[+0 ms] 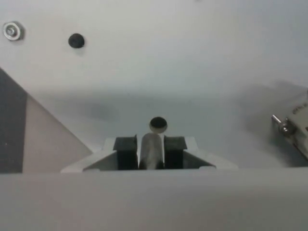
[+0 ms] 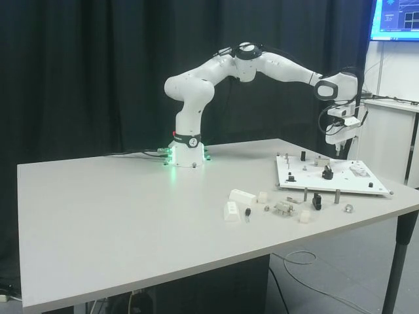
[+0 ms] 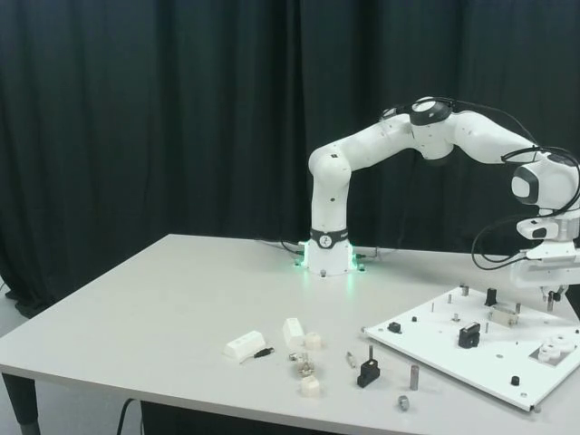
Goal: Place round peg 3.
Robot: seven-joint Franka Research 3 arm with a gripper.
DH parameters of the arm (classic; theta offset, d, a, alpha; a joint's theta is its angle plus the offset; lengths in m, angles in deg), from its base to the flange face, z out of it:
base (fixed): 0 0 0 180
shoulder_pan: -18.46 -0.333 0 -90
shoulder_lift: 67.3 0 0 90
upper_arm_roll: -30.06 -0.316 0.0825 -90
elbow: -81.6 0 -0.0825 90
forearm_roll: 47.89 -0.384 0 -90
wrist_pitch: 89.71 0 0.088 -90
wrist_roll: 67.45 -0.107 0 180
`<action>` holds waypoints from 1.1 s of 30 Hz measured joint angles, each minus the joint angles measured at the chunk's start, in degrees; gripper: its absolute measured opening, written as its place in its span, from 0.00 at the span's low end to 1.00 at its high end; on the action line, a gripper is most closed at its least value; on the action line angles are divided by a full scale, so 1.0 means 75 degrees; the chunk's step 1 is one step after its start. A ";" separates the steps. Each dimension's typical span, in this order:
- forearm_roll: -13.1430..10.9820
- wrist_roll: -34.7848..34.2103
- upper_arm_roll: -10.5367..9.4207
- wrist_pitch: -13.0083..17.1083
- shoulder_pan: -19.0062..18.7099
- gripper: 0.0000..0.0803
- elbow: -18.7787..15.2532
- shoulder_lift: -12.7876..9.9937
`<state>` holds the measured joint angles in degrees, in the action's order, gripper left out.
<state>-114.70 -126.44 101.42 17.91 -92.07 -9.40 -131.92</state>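
Note:
My gripper (image 1: pixel 151 147) is shut on the round peg (image 1: pixel 151 153), a short grey metal cylinder held upright between the two black fingertips. Just past the peg's tip, a small dark round hole (image 1: pixel 158 124) opens in the white board (image 1: pixel 192 72). From the room cameras the gripper (image 2: pixel 335 149) hangs a little above the far right part of the board (image 2: pixel 298 184), with the arm stretched out from its base. In the second room view the gripper (image 3: pixel 548 299) sits over the board's (image 3: pixel 435 355) back right area.
On the board are a black round cap (image 1: pixel 76 41), a grey nut (image 1: pixel 12 31) and a mounted part with a screw (image 1: pixel 288 126). Loose white blocks (image 2: pixel 242 195), a black piece (image 2: pixel 317 201) and standing pegs (image 2: pixel 306 194) lie on the grey table before the board.

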 joint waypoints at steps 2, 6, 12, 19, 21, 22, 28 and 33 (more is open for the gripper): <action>0.0012 0.0000 0.0016 -0.0017 -0.0004 0.14 0.0000 0.0000; 0.0049 0.0000 0.0027 -0.0026 -0.0005 0.14 0.0000 0.0000; 0.0127 0.0000 0.0034 -0.0026 -0.0005 0.14 -0.0001 0.0000; 0.0179 0.0005 0.0044 -0.0026 -0.0004 0.14 -0.0007 0.0000; 0.0196 0.0005 0.0046 -0.0026 -0.0004 0.14 -0.0009 0.0000; 0.0211 0.0005 0.0047 -0.0026 -0.0004 0.14 -0.0009 0.0000; 0.0276 0.0006 0.0054 -0.0026 -0.0002 0.14 -0.0009 0.0000; 0.0303 0.0013 0.0063 -0.0026 0.0003 0.14 -0.0009 0.0000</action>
<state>-112.43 -126.34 101.90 17.71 -92.04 -9.47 -131.93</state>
